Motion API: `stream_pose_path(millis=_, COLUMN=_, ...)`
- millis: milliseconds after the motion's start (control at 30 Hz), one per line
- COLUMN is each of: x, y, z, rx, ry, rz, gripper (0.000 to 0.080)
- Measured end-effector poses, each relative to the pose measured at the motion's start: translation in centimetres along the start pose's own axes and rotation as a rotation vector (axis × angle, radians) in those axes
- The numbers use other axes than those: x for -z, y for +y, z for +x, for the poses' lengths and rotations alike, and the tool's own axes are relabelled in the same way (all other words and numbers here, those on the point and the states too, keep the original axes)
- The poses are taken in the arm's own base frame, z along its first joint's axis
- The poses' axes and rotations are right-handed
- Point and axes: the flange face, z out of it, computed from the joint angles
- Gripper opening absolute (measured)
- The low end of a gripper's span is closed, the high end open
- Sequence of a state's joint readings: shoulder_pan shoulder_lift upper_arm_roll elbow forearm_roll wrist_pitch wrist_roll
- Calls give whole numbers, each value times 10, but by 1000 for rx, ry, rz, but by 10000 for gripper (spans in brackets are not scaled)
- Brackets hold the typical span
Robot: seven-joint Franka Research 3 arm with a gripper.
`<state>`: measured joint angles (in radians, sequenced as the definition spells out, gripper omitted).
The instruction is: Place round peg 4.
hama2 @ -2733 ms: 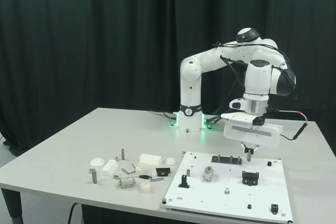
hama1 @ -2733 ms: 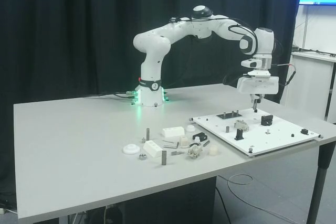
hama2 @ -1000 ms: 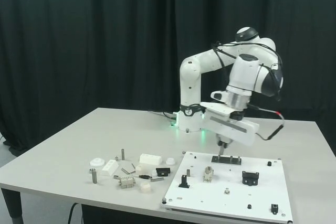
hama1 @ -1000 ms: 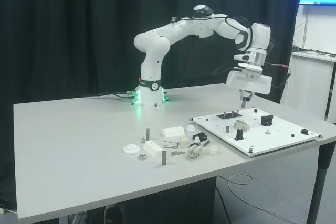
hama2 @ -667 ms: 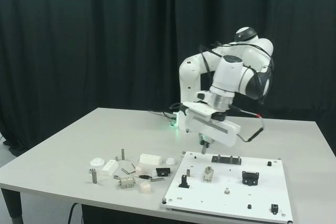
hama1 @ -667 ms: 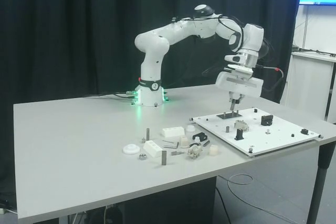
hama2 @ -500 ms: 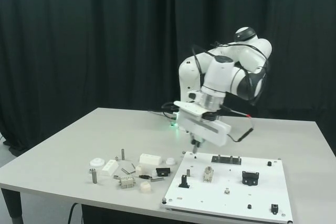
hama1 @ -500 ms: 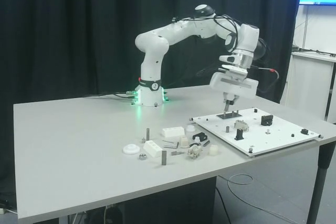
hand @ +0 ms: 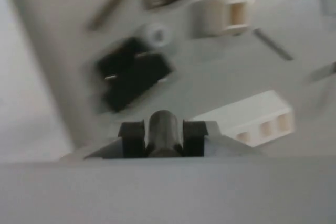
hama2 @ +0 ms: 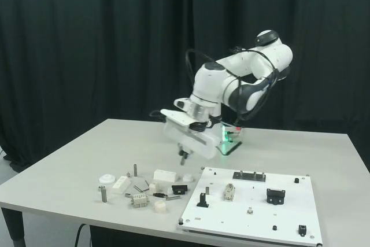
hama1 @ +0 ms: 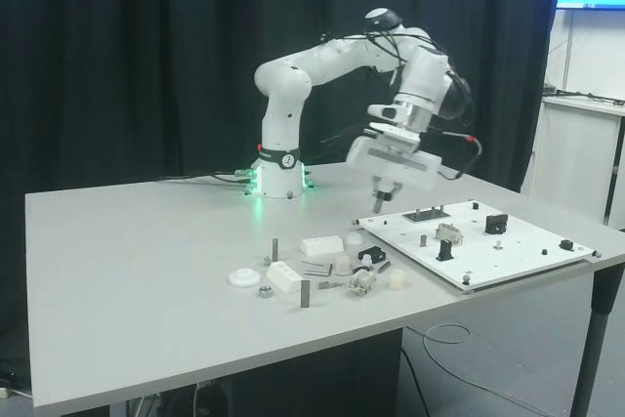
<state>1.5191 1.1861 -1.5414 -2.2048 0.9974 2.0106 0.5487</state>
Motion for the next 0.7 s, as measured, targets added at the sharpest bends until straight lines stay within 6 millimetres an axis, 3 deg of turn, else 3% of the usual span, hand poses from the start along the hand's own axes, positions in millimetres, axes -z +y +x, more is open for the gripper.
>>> stream_pose_path(millis=700, x=-51, y=87, z=110, rx=57, ry=4, rz=-38, gripper=149)
